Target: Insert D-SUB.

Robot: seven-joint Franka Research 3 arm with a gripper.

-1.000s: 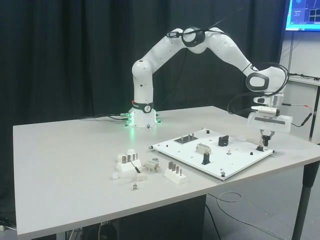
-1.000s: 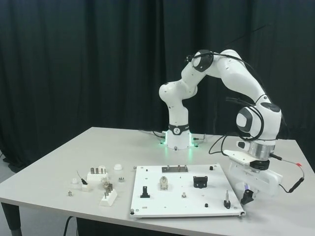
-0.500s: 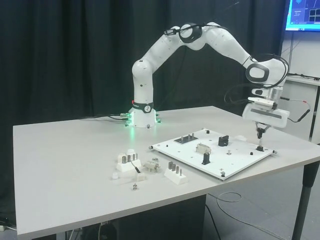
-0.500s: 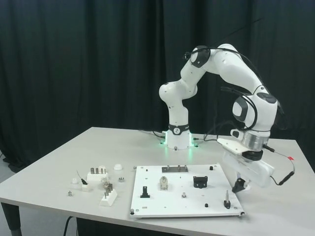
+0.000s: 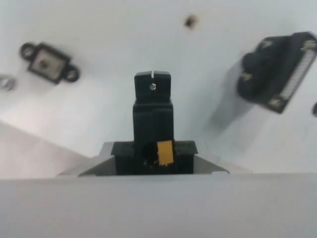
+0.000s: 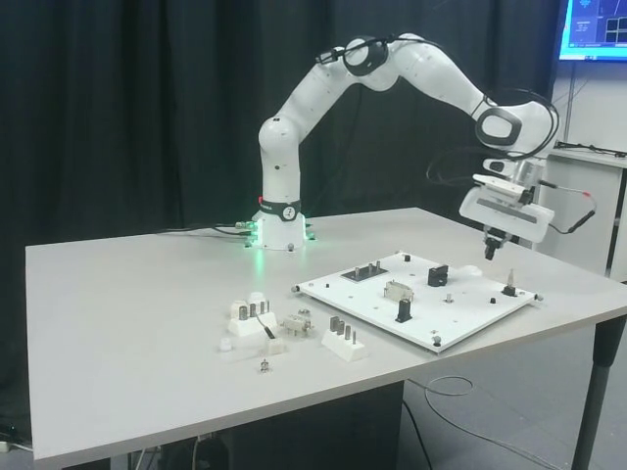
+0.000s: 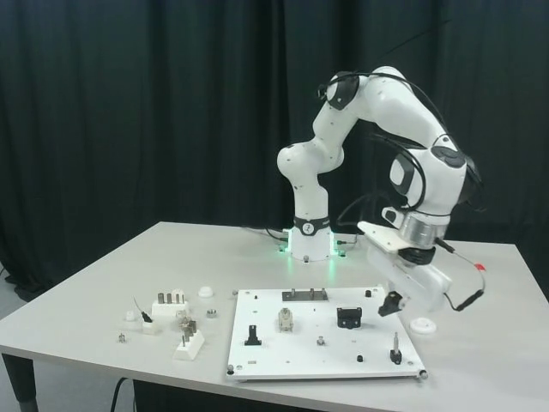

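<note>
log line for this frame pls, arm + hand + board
arm: raised | hand: above white board, near black socket | fingers: shut on black part | D-SUB: not yet inserted

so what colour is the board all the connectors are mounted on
White. The board shows best in the second room view, lying flat on the grey table.

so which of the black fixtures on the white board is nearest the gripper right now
The wide black block-shaped fixture at the board's middle right, just beside the gripper. The slim black upright bracket stands far across the white board.
</note>
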